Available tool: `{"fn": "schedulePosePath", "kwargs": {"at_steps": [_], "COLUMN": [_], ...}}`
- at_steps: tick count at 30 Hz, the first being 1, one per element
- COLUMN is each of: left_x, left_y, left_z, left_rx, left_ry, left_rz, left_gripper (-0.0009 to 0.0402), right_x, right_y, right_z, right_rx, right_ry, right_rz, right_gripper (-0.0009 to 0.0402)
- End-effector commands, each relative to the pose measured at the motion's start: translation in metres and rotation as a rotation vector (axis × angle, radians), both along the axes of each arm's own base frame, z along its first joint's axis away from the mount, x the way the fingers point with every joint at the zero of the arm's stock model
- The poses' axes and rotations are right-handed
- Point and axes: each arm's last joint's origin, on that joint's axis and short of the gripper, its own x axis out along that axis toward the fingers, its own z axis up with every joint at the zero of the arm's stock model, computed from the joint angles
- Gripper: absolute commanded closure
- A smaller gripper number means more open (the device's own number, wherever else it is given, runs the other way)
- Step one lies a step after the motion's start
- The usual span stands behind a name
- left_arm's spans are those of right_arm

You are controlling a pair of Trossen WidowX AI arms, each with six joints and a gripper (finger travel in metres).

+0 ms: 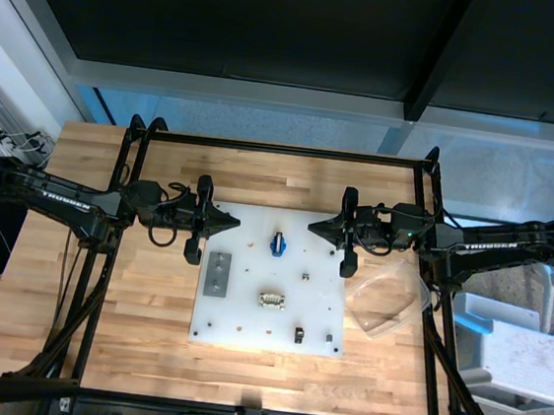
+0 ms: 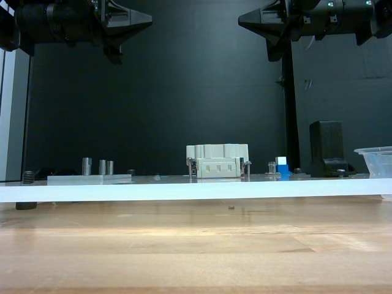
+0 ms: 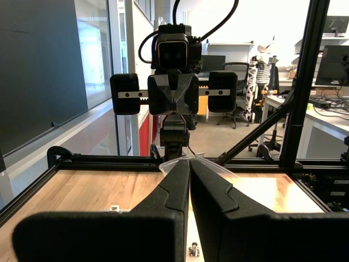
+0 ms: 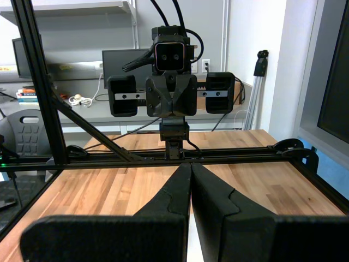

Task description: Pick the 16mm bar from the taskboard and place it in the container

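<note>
The white taskboard (image 1: pixel 246 315) lies mid-table, its edge also showing in the low view (image 2: pixel 196 188). On it a tiny dark stub that I take for the 16mm bar (image 1: pixel 306 275) stands right of centre. The clear container (image 1: pixel 383 300) sits on the wood just off the board's right edge; its rim shows at the far right of the low view (image 2: pixel 376 160). My left gripper (image 1: pixel 239 222) hovers shut and empty above the board's far left corner. Facing it, my right gripper (image 1: pixel 312 223) is shut and empty above the far right part. Both hang well above the board (image 2: pixel 150 21) (image 2: pixel 240 21).
The board also carries a grey block (image 1: pixel 218 273) with pegs, a blue piece (image 1: pixel 277 243), a pale connector (image 1: pixel 271 300), a black part (image 1: pixel 298 333) and another small dark piece (image 1: pixel 330 341) near the front right corner. A black frame (image 1: pixel 283 150) rings the table.
</note>
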Motion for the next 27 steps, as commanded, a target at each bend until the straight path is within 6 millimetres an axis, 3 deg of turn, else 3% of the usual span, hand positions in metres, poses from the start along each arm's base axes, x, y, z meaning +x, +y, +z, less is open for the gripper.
{"fn": "schedulePosePath", "kwargs": {"at_steps": [1,14,27], "left_x": [-0.0001,0.0000,-0.0001], "left_y": [-0.0001,0.0000,-0.0001], "left_z": [0.0001,0.0000,0.0001], "left_rx": [0.000,0.000,0.000], "left_ry": [0.000,0.000,0.000], "left_rz": [0.000,0.000,0.000], "left_gripper": [0.0393,0.0393,0.0393], "right_x": [0.0000,0.0001,0.0010], "right_y": [0.0001,0.0001,0.0004], "right_z": [0.0002,-0.0012,0.0023], "right_rx": [0.001,0.019,0.021], "right_ry": [-0.001,0.014,0.294], "right_rz": [0.000,0.001,-0.001], "right_gripper": [0.0393,0.0393,0.0393]}}
